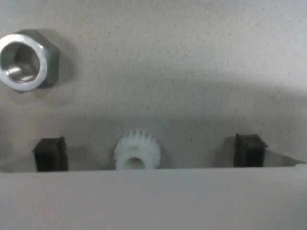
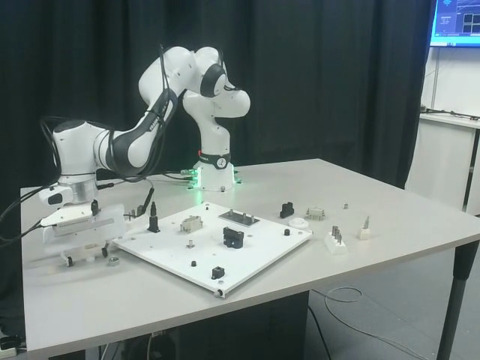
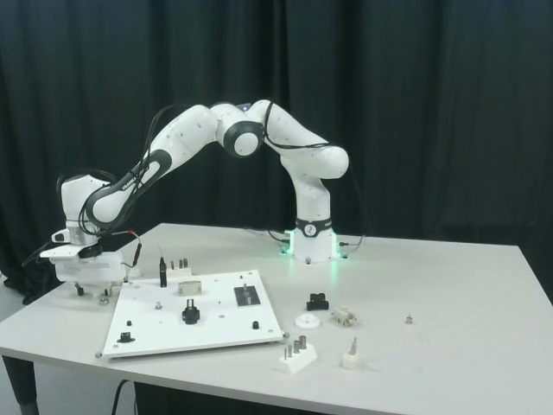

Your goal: Pick small gear.

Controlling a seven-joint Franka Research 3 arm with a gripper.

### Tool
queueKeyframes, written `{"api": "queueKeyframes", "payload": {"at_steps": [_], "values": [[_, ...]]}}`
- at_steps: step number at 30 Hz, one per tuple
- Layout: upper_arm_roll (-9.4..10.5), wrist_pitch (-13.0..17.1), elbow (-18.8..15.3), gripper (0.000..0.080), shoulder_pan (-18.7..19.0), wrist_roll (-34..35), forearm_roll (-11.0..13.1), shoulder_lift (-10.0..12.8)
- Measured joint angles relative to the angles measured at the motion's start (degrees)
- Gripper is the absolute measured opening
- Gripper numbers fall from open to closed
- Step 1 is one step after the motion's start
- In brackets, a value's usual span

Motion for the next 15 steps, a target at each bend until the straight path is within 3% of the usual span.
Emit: {"api": "queueKeyframes", "payload": {"at_steps": [4,5,13,14,15], "values": [[0.00,0.3,0.3,0.0799,0.0,0.0,-0.3,0.4],[0.00,0.4,0.3,0.0642,0.0,0.0,-0.4,0.4],[0.00,0.5,0.4,0.0642,0.2,0.0,-0.6,0.5],[0.00,0.5,0.4,0.0298,0.2,0.0,-0.7,0.5],[0.00,0.5,0.4,0.0298,0.2,0.0,-0.7,0.5]]}}
